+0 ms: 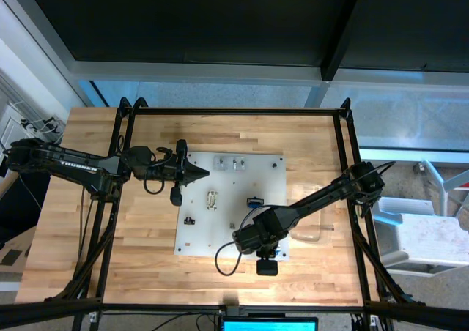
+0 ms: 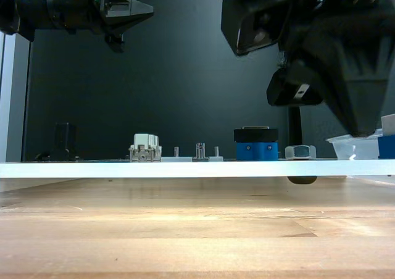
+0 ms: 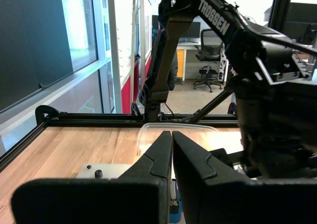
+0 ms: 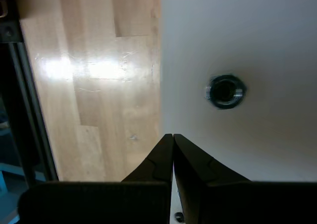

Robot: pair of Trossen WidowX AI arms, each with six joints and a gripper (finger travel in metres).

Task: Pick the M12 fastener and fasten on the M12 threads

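The silver M12 nut (image 2: 300, 151) sits low on the white board (image 2: 185, 168), in front of the clear tray (image 2: 355, 146). In the right wrist view it shows as a silver ring with a dark middle (image 4: 225, 91), on its stud, with no ribs showing. My right gripper (image 4: 173, 136) is shut with nothing between its fingers. It hangs above the board's near edge, apart from the nut, and its tips (image 2: 363, 131) stand higher than the nut. The right arm (image 1: 293, 214) hides the nut in the high view. My left gripper (image 1: 204, 173) is shut and empty, high over the board's far left edge.
A blue connector block (image 2: 255, 146) with a black cap stands mid-board. Left of it are a grey connector (image 2: 145, 149) and small silver posts (image 2: 200, 150). The clear tray (image 1: 315, 232) lies off the board's right edge. A black frame (image 1: 234, 112) rings the wooden table.
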